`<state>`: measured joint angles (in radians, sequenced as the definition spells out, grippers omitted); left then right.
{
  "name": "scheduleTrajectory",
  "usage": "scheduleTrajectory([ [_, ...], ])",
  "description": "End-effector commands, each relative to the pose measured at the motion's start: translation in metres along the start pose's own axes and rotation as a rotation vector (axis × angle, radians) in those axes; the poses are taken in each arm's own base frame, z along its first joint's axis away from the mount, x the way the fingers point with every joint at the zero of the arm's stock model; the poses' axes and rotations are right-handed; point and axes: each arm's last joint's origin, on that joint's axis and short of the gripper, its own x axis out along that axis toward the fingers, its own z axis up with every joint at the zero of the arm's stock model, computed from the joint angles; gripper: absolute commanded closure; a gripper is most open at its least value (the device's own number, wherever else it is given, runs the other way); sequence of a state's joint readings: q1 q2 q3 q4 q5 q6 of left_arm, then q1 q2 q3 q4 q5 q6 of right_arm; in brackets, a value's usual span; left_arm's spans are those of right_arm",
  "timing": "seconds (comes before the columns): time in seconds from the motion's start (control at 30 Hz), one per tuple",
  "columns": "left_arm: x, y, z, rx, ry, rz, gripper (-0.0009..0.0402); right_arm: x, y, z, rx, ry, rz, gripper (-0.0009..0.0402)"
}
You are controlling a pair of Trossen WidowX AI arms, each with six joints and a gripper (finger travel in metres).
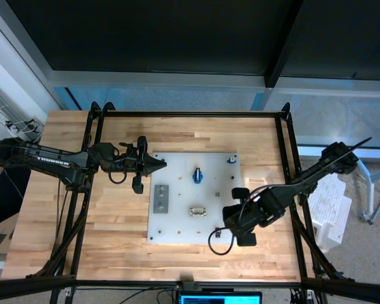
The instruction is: Pick the USB connector and install on taskboard
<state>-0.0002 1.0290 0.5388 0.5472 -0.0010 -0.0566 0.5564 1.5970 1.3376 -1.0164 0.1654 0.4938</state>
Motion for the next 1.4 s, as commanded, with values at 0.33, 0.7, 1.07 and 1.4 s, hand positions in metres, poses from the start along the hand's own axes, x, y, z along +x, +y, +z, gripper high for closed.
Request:
scheduleTrajectory([
  [0.33, 0.000, 0.000, 0.000, 0.000, 0.000, 0.000, 0.0393, 0.014, 0.014, 0.023, 0.006, -0.009, -0.023, 0.0393],
  [0.7, 0.000, 0.000, 0.000, 0.000, 0.000, 0.000, 0.0393, 0.023, 0.021, 0.031, 0.028, 0.007, -0.022, 0.0393],
  [1.07, 0.000, 0.000, 0.000, 0.000, 0.000, 0.000, 0.0393, 0.029, 0.025, 0.035, 0.039, 0.018, -0.009, 0.0393],
  [1.4, 0.000, 0.000, 0.000, 0.000, 0.000, 0.000, 0.0393, 0.031, 0.029, 0.033, 0.036, 0.014, -0.003, 0.0393],
])
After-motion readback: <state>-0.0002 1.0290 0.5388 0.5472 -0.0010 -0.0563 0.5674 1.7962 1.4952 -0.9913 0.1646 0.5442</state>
